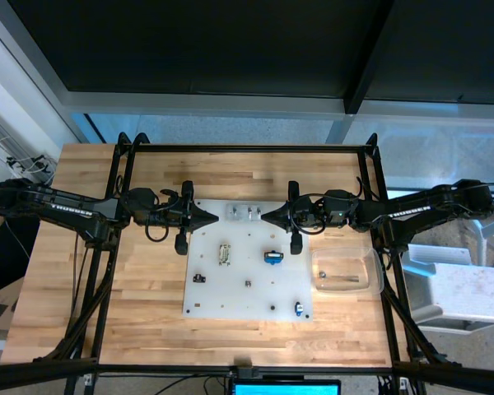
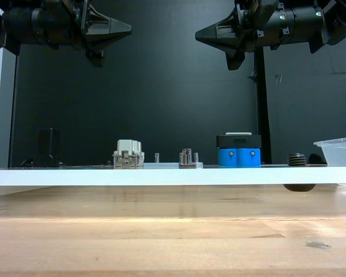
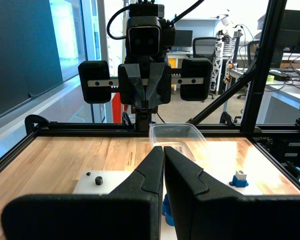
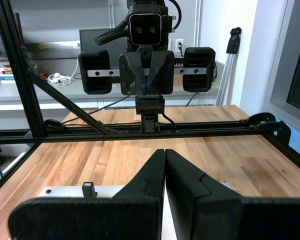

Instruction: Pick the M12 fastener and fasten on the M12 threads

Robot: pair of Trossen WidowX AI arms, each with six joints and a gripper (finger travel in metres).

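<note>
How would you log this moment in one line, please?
left gripper: shut, above far edge of board | right gripper: shut, facing it | M12 nut: in clear tray | stud: bare

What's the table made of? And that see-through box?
The table looks like wood: pale planks with grain lines. The clear tray seems to be thin plastic, since the table shows through. The left gripper and right gripper hang shut above the white board, at its far edge, facing each other.

Both black jointed arms stretch level inward, high over the white board's (image 1: 230, 288) far edge. The black wedge-shaped left gripper (image 1: 213, 216) and right gripper (image 1: 267, 216) face each other, apart, fingers pressed together.
</note>
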